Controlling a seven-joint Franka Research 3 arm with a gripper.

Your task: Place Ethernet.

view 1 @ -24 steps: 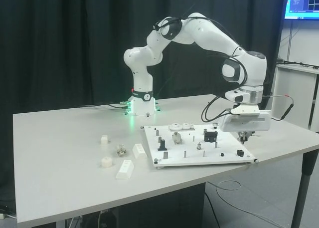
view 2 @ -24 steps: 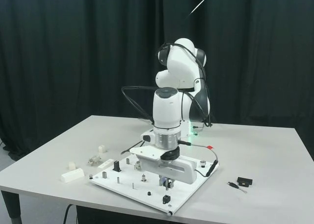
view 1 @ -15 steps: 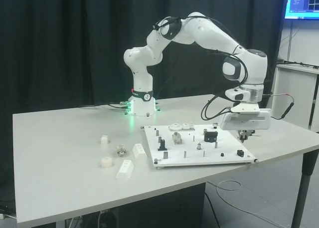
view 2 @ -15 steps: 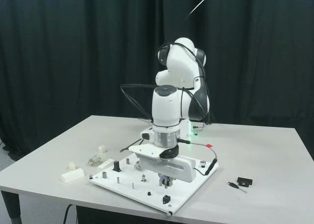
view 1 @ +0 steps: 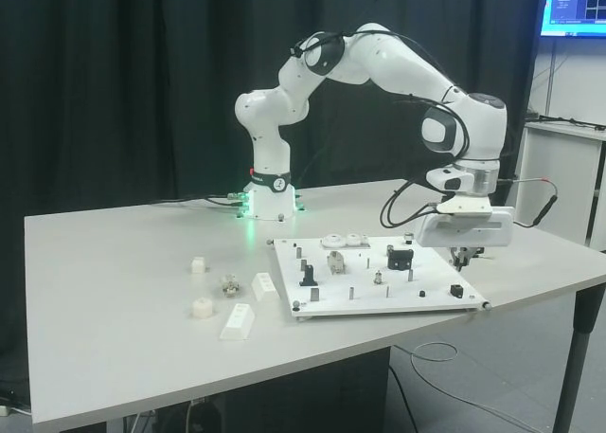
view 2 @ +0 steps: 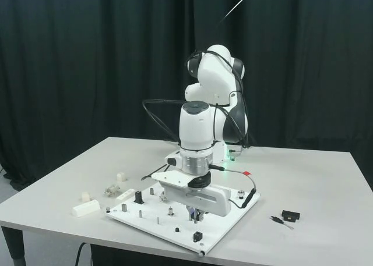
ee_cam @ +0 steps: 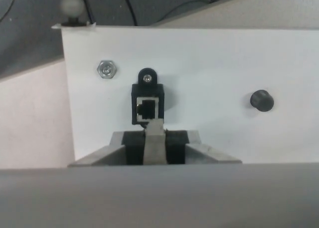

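**Ethernet placement: claw poised over the socket**

Black curtains close off the room behind a grey surface (view 1: pixel 114 262), on which a white board (view 1: pixel 379 296) carries the fixtures. We see the white arm (view 1: pixel 379 59) reaching out over the board's far corner, with the claw (ee_cam: pixel 154 138) pointing straight down.

In the wrist view the two fingers stand close together on a slim grey Ethernet plug (ee_cam: pixel 154 145), which they grip between them. We judge the claw nearly closed, holding the plug and nothing else.

Directly below and just ahead of the plug tip sits the black Ethernet socket (ee_cam: pixel 147 104), screwed to the board, its opening facing up toward the claw. In the room views, claw and socket (view 2: pixel 197 236) appear apart; we cannot tell how close the plug tip is to the opening. A hex nut (ee_cam: pixel 105 68) lies to one side of the claw, near the board's corner, and a black peg (ee_cam: pixel 261 100) lies to the other side, well apart.

Handling notes, as we judge them:
- The plug is light and stiff, with smooth plastic faces.
- Its latch tab is likely fragile; avoid side loads.
- Hold it by the flat sides of the body, tip left free.
- Insertion calls for close alignment with the opening.
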